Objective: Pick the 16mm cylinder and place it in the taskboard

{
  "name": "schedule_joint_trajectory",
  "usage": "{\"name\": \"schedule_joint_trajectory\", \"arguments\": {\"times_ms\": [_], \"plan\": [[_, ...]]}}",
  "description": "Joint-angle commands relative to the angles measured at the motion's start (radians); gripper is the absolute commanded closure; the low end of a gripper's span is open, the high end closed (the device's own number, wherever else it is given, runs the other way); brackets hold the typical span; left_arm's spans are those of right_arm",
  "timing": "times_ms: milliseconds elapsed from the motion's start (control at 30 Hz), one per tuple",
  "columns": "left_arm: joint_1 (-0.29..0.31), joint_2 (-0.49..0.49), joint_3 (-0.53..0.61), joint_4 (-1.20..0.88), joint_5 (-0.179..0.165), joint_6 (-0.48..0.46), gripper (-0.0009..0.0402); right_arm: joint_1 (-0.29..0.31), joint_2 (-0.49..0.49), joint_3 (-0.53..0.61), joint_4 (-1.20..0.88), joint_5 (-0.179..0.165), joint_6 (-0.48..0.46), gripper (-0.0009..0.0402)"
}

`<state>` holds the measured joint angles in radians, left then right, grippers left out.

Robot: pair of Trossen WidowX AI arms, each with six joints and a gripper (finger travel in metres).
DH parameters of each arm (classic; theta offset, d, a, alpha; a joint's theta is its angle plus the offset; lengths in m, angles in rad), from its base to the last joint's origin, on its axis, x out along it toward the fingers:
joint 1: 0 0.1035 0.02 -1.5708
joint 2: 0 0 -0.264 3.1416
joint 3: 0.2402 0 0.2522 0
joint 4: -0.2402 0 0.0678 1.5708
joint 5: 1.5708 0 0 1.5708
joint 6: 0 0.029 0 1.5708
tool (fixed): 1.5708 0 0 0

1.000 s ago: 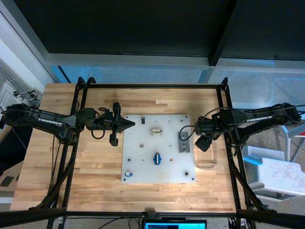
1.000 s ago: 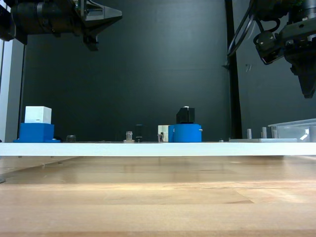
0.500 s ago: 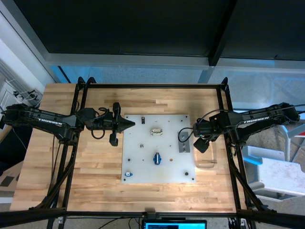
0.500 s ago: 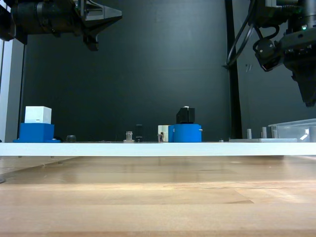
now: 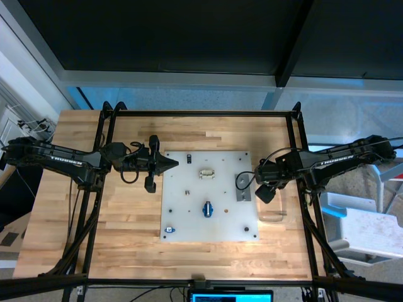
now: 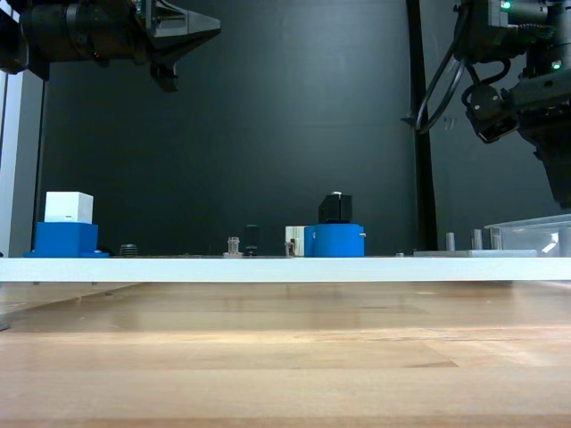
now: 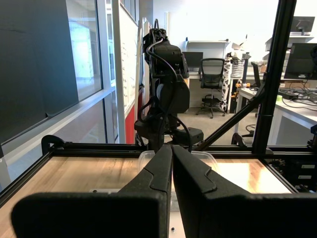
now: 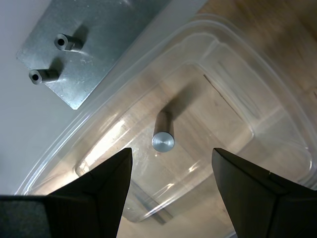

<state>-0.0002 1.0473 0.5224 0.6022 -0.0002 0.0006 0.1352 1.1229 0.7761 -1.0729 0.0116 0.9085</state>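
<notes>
Fingers [image 8: 106,191] of the right gripper [image 8: 171,151] are spread wide apart above the clear tray [image 8: 257,114], and the 16mm cylinder [image 8: 162,140] stands upright on the tray floor in line with the gap between them, touching neither. That tray sits on the wooden table [image 5: 113,214] just beside the right edge of the taskboard [image 5: 189,214], close to the grey metal block [image 8: 99,34]. Left gripper [image 7: 172,148]: fingers pressed together on nothing, held high over the board's left edge.
</notes>
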Motion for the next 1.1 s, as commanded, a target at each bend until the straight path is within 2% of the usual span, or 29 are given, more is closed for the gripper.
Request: {"name": "schedule_joint_trajectory", "arguments": {"times_ms": [33, 333, 1100], "plan": [[0.000, 0.000, 0.000, 0.000, 0.000, 0.000, 0.0393, 0.002, 0.000, -0.013, 0.022, 0.000, 0.003, 0.0169], [0.000, 0.000, 0.000, 0.000, 0.000, 0.000, 0.0393, 0.006, 0.046, -0.023, 0.050, 0.001, 0.002, 0.0169], [0.000, 0.000, 0.000, 0.000, 0.000, 0.000, 0.0393, 0.027, 0.047, -0.092, 0.134, 0.007, 0.056, 0.0169]]}}
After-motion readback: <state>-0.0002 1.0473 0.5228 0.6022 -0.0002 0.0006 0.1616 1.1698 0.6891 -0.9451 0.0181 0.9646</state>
